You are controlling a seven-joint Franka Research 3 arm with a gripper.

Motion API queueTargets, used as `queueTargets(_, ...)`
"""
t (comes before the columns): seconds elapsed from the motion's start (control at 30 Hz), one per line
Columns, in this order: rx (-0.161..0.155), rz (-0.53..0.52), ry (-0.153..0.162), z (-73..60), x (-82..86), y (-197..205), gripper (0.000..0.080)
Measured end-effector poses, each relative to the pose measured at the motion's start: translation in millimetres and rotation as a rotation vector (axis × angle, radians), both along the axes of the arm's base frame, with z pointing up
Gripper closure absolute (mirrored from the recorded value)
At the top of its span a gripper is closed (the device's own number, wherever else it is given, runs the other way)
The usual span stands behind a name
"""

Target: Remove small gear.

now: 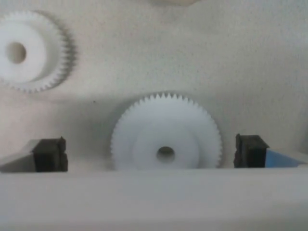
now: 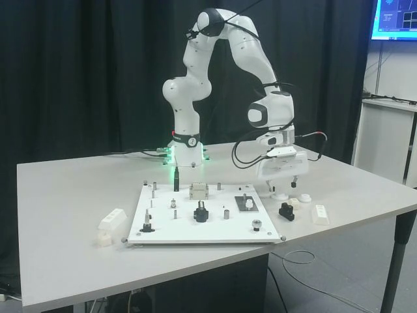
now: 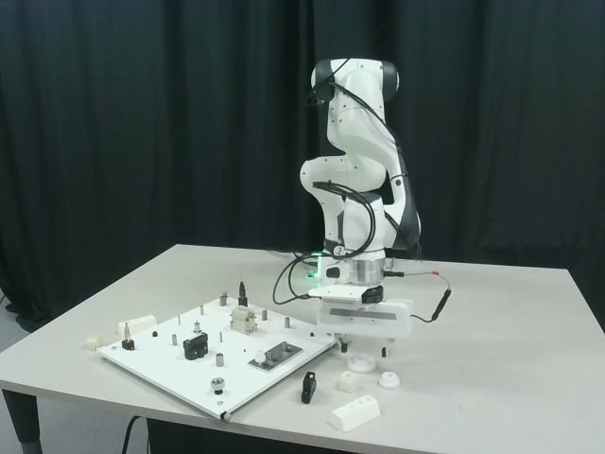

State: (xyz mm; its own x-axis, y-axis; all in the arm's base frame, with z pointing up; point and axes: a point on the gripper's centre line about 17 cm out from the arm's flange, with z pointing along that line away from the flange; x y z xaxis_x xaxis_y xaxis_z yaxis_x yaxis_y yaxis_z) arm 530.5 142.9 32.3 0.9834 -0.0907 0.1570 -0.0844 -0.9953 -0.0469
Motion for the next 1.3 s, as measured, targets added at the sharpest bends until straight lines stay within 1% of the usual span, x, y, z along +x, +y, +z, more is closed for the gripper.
queueTargets(0.13, 0.004, 0.0, -0.007, 6.9, 2.2, 2, 0.007)
queueTargets(0.17, 0.005, 0.0, -0.008, 8.7, 2.4, 2, 0.002)
queueTargets(0.2, 0.006, 0.0, -0.008, 10.3, 2.5, 2, 0.0007)
queueTargets(0.53, 0.011, -0.001, -0.001, 22.9, 1.4, 4, 0.0003)
queueTargets(0.73, 0.015, -0.013, 0.004, 27.0, 0.7, 4, 0.0003)
queueTargets(1.3, 0.022, -0.042, -0.005, 33.4, 4.9, 2, 0.0003)
